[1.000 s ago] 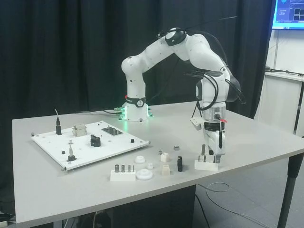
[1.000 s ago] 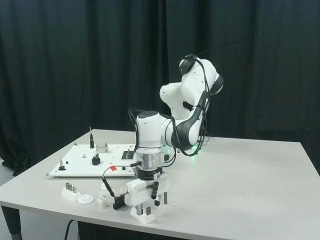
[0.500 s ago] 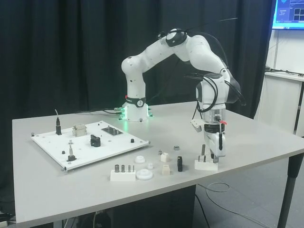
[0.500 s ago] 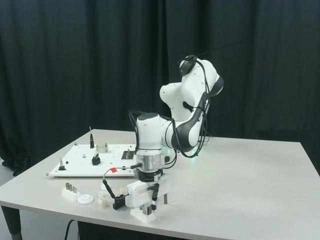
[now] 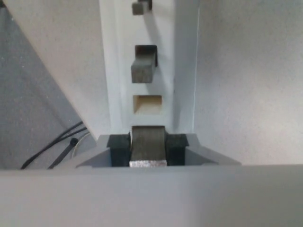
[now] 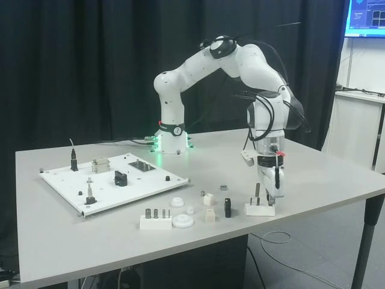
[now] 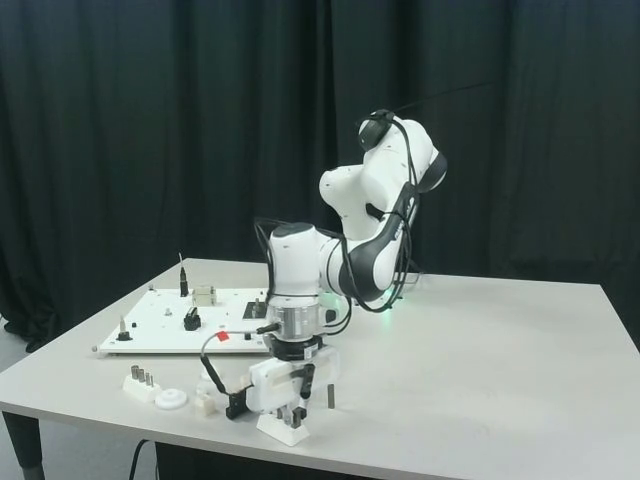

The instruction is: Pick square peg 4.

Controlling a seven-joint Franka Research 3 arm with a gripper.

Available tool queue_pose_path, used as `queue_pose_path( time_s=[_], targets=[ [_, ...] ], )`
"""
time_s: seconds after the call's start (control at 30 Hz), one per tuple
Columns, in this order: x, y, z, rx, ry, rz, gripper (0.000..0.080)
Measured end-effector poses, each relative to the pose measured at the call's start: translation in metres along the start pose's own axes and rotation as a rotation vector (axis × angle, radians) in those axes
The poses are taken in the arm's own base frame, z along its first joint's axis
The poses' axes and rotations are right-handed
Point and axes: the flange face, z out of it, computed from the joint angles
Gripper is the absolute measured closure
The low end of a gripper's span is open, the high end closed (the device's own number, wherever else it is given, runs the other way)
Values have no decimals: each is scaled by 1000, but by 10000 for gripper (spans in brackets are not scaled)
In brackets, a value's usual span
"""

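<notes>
The grey tabletop [image 6: 337,174] held a white arm [image 6: 240,60]. Its fingers [image 5: 120,150] were clamped on square peg 4 [image 5: 148,147], lifted just above an open hole in the white peg block [image 6: 260,209] near the tabletop's edge.

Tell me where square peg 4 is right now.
In the wrist view, square peg 4 is clamped between the gripper fingers, just above its empty slot in the white peg holder near the table's front edge.

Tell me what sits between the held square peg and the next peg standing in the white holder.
In the wrist view, an empty square slot lies between the square peg in the pincer and the next peg.
</notes>
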Motion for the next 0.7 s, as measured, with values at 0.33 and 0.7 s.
queue_pose_path(
  time_s=[0.33, 0.7],
  targets=[
    [-1, -1, -18, -28, 17, 6, 647],
    [-3, 5, -45, -53, 43, 4, 649]
  ],
)
